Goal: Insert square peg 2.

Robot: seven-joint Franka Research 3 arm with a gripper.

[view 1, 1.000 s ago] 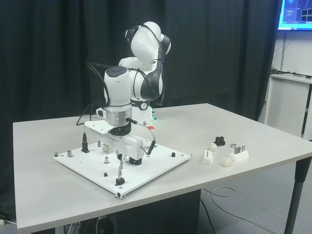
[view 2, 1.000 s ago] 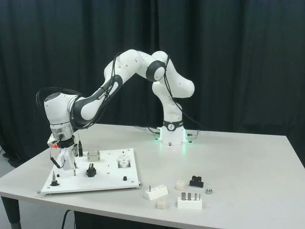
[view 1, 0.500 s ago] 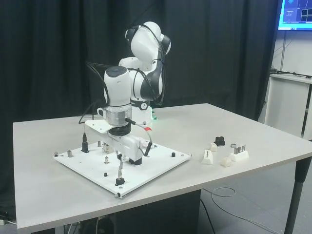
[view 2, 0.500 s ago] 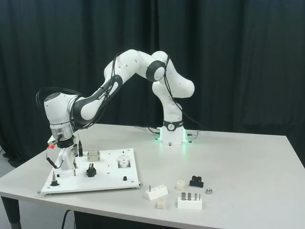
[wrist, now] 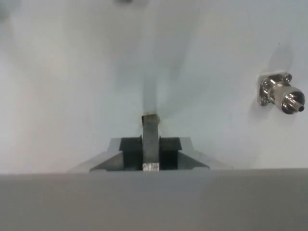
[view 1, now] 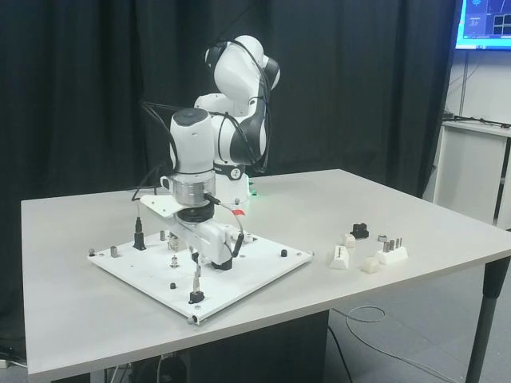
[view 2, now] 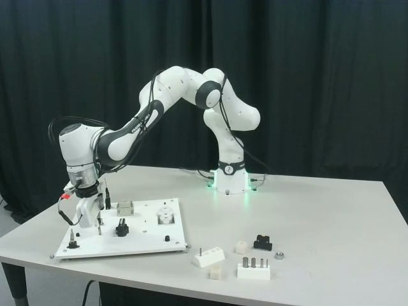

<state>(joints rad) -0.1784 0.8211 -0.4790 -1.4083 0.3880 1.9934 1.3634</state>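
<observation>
In the wrist view a grey square peg stands upright between my fingers, its lower end meeting the white board. My gripper is shut on this peg. From the room views the gripper hangs low over the near-left part of the white board, pointing straight down. In the second room view the gripper is over the left end of the board. The room views do not show the peg or its hole clearly.
A metal threaded connector is bolted to the board close to the peg. A thin post on a black foot stands at the board's front corner. On the table to the right lie white holders with pegs and small loose parts.
The wrist has turned a little about its vertical axis, and the cable loop beside the hand has swung with it. The hand stays low over the same spot on the board.
</observation>
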